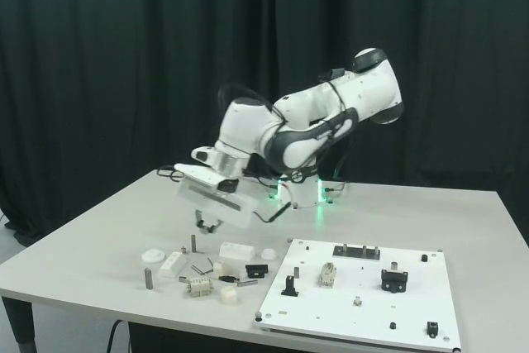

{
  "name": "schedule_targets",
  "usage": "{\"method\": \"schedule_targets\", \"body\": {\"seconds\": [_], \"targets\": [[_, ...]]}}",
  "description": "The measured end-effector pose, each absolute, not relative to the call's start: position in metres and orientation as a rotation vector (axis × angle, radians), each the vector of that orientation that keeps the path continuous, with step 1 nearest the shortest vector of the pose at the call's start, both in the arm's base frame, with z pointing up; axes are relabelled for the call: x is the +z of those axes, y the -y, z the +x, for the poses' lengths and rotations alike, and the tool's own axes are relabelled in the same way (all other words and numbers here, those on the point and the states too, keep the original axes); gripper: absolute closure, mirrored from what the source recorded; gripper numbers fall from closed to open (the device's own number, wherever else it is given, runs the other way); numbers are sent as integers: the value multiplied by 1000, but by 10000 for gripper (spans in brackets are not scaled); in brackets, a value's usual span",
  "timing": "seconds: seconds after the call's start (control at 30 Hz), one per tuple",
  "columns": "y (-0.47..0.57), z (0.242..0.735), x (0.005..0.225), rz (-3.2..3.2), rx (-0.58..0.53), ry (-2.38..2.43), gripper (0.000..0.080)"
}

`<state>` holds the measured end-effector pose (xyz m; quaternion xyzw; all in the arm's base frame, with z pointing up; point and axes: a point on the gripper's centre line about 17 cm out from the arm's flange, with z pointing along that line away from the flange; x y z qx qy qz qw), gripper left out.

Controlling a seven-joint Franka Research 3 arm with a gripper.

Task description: Place bolt 4.

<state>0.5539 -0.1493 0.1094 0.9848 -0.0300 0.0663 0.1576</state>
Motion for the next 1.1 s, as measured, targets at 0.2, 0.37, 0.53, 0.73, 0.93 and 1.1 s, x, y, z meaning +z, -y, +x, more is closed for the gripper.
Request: {"method": "schedule_targets", "body": {"seconds": [0.2, 0.37, 0.53, 0.73, 0.93, 1.1], "targets": [[177, 549, 99, 2863, 234, 272, 565], [201, 542, 93, 2860, 268, 508, 565], [220, 536, 86, 2837, 275, 687, 565], [238, 537, 79, 2806, 307, 891, 565], [253, 544, 72, 2775, 335, 1049, 565], [265, 553, 64, 2771, 343, 1098, 565]]}}
